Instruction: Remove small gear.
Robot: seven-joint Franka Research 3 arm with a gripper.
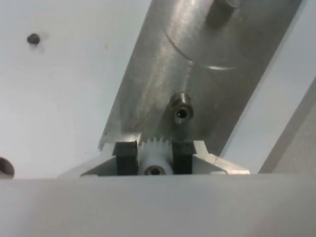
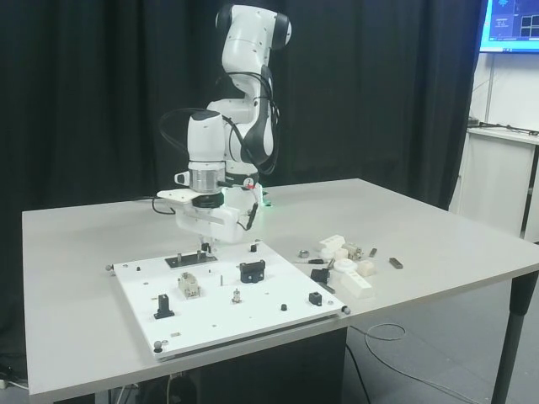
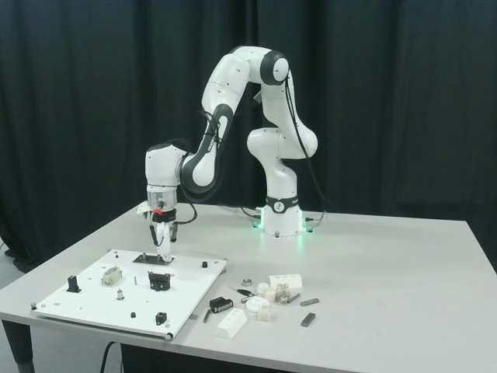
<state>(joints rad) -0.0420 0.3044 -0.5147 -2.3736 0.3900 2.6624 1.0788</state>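
The small gear [image 1: 155,148] is seen in the wrist view as a white toothed wheel lodged directly between the two black fingertips [image 1: 125,154], and the jaws are closed against its flanks, so the gripper [image 1: 154,157] is judged to be gripping the gear. Beneath it lies the metal plate [image 1: 197,74], a brushed grey strip from which a short peg [image 1: 180,109] with a hollow end stands up just beyond the gear; a second, thicker peg [image 1: 222,10] is seen farther along the plate. Whether the gear is seated on a peg of its own or already lifted off cannot be told, since its underside is hidden by the fingers. In the room views the gripper [image 2: 205,244] is held upright over the far edge of the white board [image 3: 93,303], on the metal plate [image 3: 154,259] mounted there, with the board itself resting on the grey desk [image 3: 388,264]. The relation that matters for the coming move is judged to be this: the gear's axis runs vertically, in line with the fingers (not across them), so a straight upward pull away from the plate should free it, whereas any sideways drag would risk binding it or knocking the neighbouring peg
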